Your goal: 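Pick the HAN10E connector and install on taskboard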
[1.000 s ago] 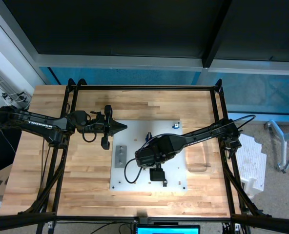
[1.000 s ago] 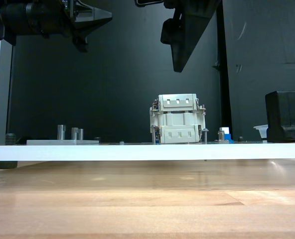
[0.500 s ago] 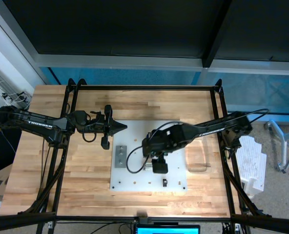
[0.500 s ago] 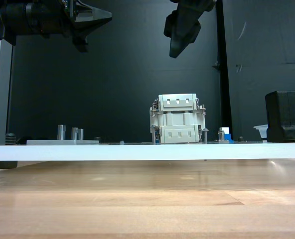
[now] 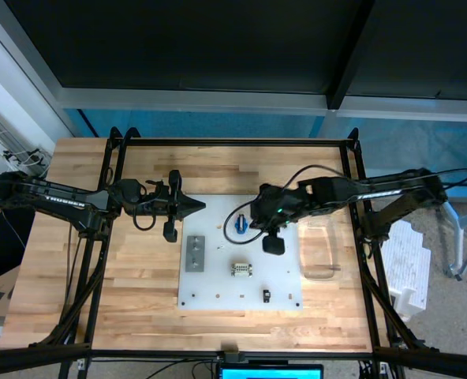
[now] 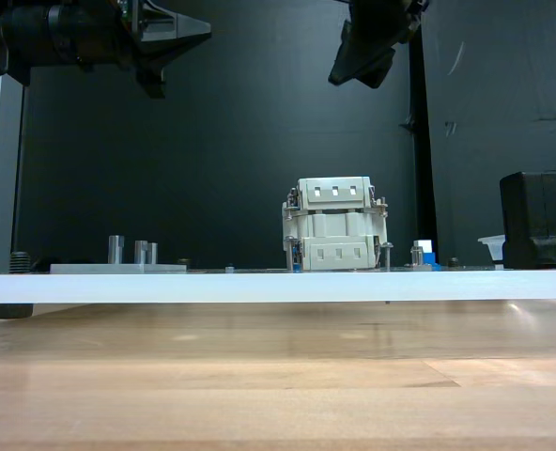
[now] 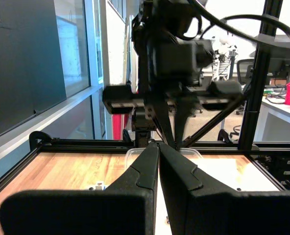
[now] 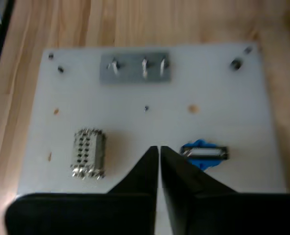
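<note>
Right pincer [image 5: 274,243] hangs over the far-right part of the board [image 5: 218,294], between the blue fitting [image 5: 240,225] and the clear tray [image 5: 319,254]. Its own camera shows the two fingers [image 8: 174,174] pressed together with nothing between them: clenched and empty. The low view puts it well above everything on the board.

Left pincer [image 5: 188,205] is parked high off the board's far-left corner. Its fingers [image 7: 145,171] meet tip to tip as well and carry nothing.

The board lies on the wooden desk [image 5: 139,316]. The connector [image 5: 242,270] sits on the board near the middle, apart from the grey block [image 5: 195,254] to its left and on the near side of the blue fitting. Seen from desk level it stands upright as a pale two-tier block, square to the board. I read that as placed. Whether it is pressed fully home I cannot tell.

Handling notes:
- The body is hard plastic with metal ends, so it should be stiff and probably light.
- The smooth sides could slip under a weak pinch.
- The pin face is up. That looks like the fragile part, so I would keep the fingers off it.
- If a regrip is needed, I would take it across the two long side walls at mid-length and push straight down without tilting.
</note>
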You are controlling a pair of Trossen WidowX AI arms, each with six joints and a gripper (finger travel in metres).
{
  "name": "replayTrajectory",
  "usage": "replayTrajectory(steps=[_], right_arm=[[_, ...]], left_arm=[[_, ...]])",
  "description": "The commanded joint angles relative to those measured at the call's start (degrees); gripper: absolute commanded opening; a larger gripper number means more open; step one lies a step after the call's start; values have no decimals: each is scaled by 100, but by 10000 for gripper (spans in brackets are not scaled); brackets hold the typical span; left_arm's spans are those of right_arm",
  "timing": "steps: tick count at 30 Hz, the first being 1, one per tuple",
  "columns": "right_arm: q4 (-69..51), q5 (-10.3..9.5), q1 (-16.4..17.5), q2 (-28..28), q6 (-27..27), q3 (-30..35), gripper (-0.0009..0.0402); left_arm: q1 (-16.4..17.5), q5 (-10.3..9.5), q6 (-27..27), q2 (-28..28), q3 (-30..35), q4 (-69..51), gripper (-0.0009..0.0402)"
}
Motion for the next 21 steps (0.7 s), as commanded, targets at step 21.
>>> replayTrajectory(steps=[21], right_arm=[[4900,138,-581,-2013,-271,-3119,0]], left_arm=[[0,2,2,2,0,2,1]])
